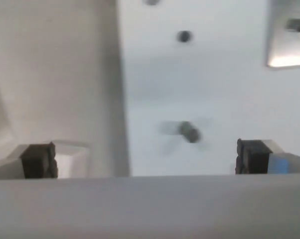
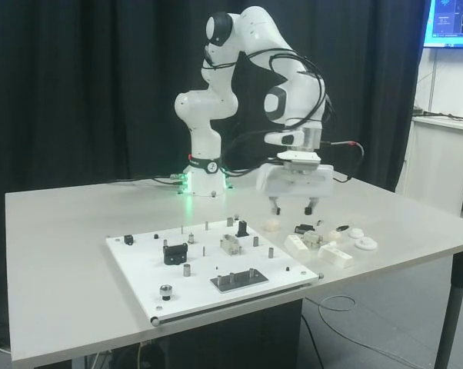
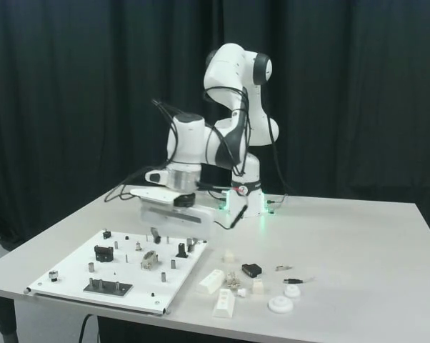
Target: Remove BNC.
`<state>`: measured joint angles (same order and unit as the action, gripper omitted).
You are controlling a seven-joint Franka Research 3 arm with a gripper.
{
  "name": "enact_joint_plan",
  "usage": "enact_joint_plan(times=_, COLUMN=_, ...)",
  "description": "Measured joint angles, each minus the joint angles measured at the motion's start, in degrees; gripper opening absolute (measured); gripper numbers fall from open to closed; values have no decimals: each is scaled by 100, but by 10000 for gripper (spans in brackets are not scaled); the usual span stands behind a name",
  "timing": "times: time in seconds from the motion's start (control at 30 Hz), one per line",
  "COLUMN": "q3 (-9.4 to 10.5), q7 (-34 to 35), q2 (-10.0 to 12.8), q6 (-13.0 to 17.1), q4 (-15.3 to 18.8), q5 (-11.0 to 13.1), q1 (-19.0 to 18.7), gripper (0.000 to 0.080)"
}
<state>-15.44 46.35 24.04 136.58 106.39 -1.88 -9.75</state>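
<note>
The white board (image 2: pixel 139 265) lies on the grey table and carries several small fittings. A short round connector (image 2: pixel 166 291) stands near its front corner, also in the second room view (image 3: pixel 53 275); it looks like the BNC, though I cannot be sure. My gripper (image 2: pixel 293 209) hangs open and empty above the board's far right edge, well away from that connector. In the second room view the gripper (image 3: pixel 173 239) is above a black block (image 3: pixel 181 250). The wrist view shows the open gripper (image 1: pixel 145 159) over the board's edge, with a small dark stub (image 1: pixel 190 132) between the fingers' line.
On the board are a black block (image 2: pixel 174 253), a grey metal plate with pegs (image 2: pixel 234 280) and several upright pins. Beside the board lie loose white blocks (image 2: pixel 318 246), round white pieces (image 2: pixel 364 242) and a small black part (image 3: pixel 251 269). The arm's base (image 2: pixel 203 181) stands behind.
</note>
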Motion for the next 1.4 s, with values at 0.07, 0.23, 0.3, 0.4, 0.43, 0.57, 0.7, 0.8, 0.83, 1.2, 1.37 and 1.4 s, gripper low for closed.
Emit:
enact_joint_plan(times=0.07, q3=-31, q7=0, q2=-19, q6=-77, q4=-38, q5=-25, q1=63, gripper=800)
enact_joint_plan(times=0.23, q3=-106, q7=0, q2=-75, q6=-210, q4=-70, q5=-150, q1=241, gripper=800)
enact_joint_plan(times=0.3, q3=-130, q7=-1, q2=-92, q6=-253, q4=-70, q5=-194, q1=325, gripper=800)
enact_joint_plan(times=0.4, q3=-163, q7=-1, q2=-111, q6=-351, q4=-69, q5=-263, q1=460, gripper=800)
enact_joint_plan(times=0.43, q3=-170, q7=-1, q2=-116, q6=-379, q4=-69, q5=-288, q1=506, gripper=800)
enact_joint_plan(times=0.57, q3=-210, q7=-1, q2=-125, q6=-466, q4=-59, q5=-346, q1=689, gripper=800)
enact_joint_plan(times=0.7, q3=-290, q7=-1, q2=-131, q6=-546, q4=-30, q5=-346, q1=815, gripper=800)
enact_joint_plan(times=0.8, q3=-371, q7=9, q2=-141, q6=-581, q4=9, q5=-344, q1=883, gripper=800)
enact_joint_plan(times=0.83, q3=-406, q7=27, q2=-144, q6=-591, q4=25, q5=-339, q1=896, gripper=800)
enact_joint_plan(times=1.2, q3=-730, q7=573, q2=-293, q6=-593, q4=364, q5=-236, q1=1009, gripper=800)
enact_joint_plan(times=1.37, q3=-875, q7=1099, q2=-386, q6=-402, q4=594, q5=61, q1=1015, gripper=800)
enact_joint_plan(times=1.4, q3=-899, q7=1179, q2=-402, q6=-350, q4=647, q5=123, q1=1015, gripper=800)
